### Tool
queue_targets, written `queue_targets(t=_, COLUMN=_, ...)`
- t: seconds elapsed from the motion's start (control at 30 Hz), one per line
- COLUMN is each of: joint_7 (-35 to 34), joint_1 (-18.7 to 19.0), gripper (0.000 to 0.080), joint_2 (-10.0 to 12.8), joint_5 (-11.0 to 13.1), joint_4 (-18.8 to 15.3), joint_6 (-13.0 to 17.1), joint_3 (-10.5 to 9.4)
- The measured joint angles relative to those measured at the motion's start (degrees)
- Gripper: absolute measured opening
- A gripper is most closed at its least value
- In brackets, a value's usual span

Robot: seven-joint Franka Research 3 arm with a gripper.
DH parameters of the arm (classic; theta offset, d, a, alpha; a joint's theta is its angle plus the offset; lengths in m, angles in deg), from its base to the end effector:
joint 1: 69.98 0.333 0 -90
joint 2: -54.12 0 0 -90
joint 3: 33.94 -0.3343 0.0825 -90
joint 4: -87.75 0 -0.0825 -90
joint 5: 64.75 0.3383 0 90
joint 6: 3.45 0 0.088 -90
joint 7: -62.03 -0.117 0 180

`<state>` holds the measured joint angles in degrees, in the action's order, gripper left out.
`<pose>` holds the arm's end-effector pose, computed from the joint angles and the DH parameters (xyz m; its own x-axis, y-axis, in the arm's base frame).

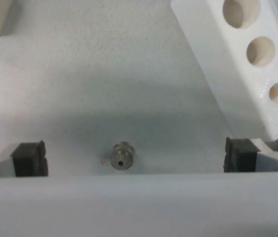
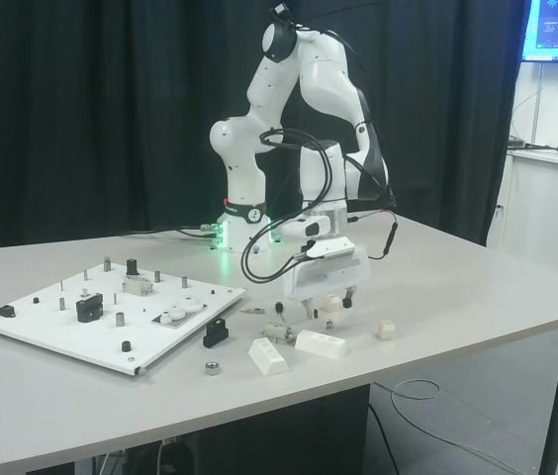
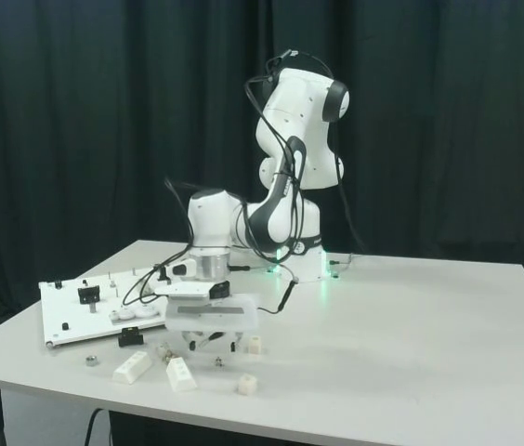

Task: Remove round peg 4.

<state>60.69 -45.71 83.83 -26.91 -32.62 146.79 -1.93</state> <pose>0.5655 -0.0745 0.2560 0.7915 -0.6018 0.1072 -0.5898 -0.7979 -0.1244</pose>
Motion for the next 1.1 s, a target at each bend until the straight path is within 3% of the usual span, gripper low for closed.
queue_targets(t=1.1, joint_7=0.00, joint_1=-0.39, gripper=0.0800, joint_2=-0.21, joint_5=-2.66, joint_4=3.51, joint_6=-5.68, joint_3=1.92)
